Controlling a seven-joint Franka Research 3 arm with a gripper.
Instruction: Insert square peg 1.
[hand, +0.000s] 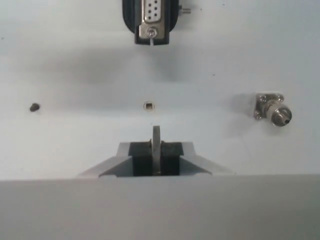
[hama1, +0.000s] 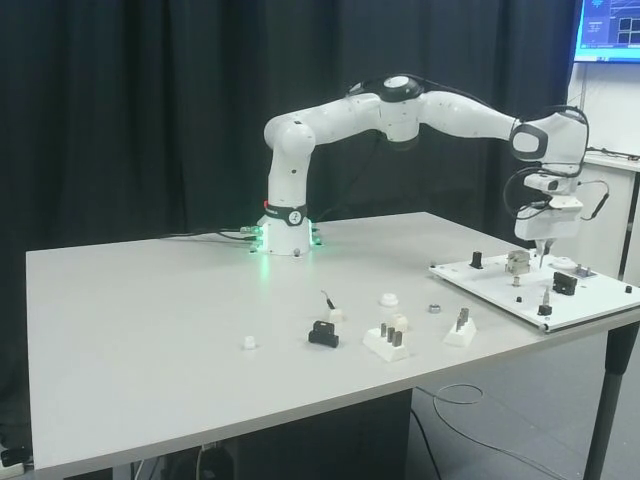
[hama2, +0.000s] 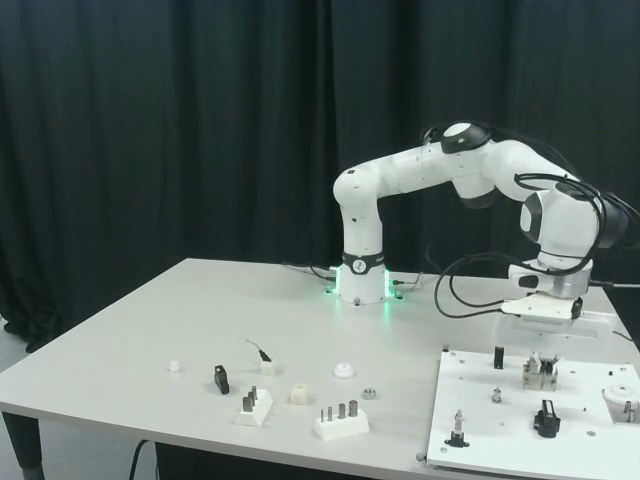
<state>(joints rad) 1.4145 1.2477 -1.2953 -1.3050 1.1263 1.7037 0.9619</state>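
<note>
One square peg (hand: 156, 149) clamped in jaws, hovering near square hole (hand: 148, 105), white board (hand: 75, 75)

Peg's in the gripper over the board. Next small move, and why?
Probably a short advance toward the square hole, then straight down. In the wrist view the peg, clamped in the gripper, lines up with the hole sideways, but its tip stops short of it and sits above the white board.
</note>
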